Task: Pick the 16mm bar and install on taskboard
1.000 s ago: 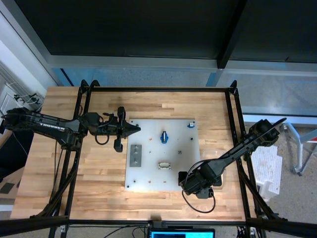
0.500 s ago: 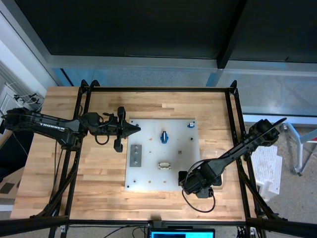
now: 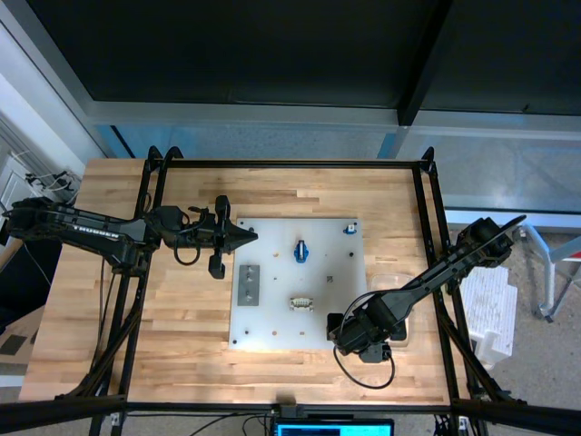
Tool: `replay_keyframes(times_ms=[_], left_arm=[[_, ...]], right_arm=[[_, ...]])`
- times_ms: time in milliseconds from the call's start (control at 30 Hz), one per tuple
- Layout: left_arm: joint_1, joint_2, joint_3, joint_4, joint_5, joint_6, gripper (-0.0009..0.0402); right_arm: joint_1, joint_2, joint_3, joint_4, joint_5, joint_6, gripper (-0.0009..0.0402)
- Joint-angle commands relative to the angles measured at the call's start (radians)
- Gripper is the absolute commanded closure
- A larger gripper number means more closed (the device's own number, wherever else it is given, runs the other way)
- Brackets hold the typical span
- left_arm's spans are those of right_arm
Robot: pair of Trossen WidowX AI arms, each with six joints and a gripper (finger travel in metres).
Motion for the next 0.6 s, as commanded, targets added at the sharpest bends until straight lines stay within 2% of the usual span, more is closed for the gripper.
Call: replay_keyframes(times_ms=[33, 600], left_arm=[[0.000, 0.000, 0.000, 0.000, 0.000, 0.000, 0.0393], [0.000, 0.000, 0.000, 0.000, 0.000, 0.000, 0.0393]], right_arm=[[0.001, 0.003, -0.003, 0.002, -0.005, 0.001, 0.0393], [-0.006, -0.018, -0.005, 0.005, -0.013, 0.000, 0.0393]])
